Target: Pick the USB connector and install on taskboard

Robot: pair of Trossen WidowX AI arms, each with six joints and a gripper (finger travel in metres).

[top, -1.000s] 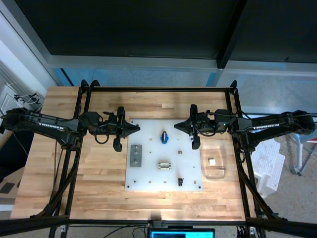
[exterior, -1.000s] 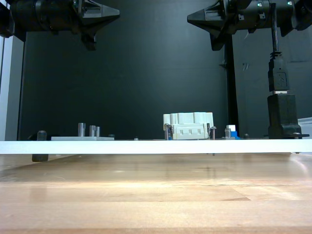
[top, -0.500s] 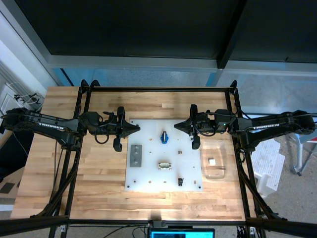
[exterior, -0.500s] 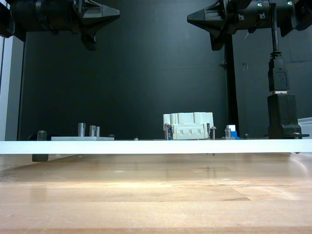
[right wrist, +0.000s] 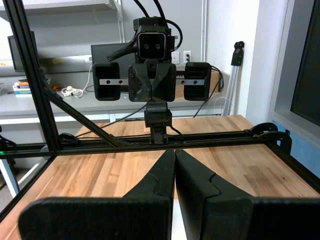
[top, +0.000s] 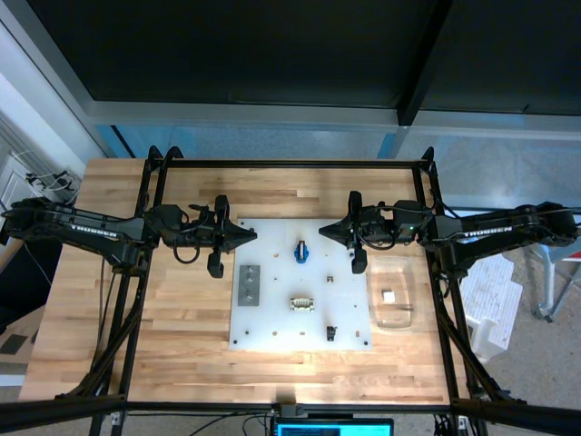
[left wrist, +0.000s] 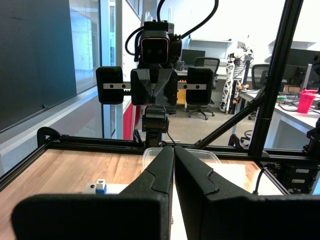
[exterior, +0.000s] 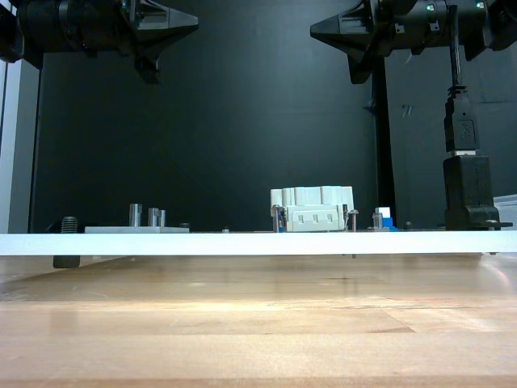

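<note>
The taskboard point(top: 272, 272) is a white square panel lying in the middle of the table. The USB connector point(top: 331, 332) is a small dark block standing upright near the board's front right; in the low view the USB connector point(exterior: 468, 190) rises from the taskboard point(exterior: 242, 242) with nothing holding it. My left gripper point(top: 252, 235) hovers shut over the board's back left corner. My right gripper point(top: 323, 232) hovers shut over the back right, well above the board. Both point inward at each other, with fingers point(left wrist: 162, 165) and fingers point(right wrist: 164, 167) pressed together and nothing between them.
On the board sit a grey metal block point(top: 248, 283), a blue part point(top: 301, 251) and a beige socket point(top: 302, 303). A clear tray point(top: 393, 292) with a small white chip point(top: 388, 296) lies right of the board. A black frame point(top: 290, 164) rims the table.
</note>
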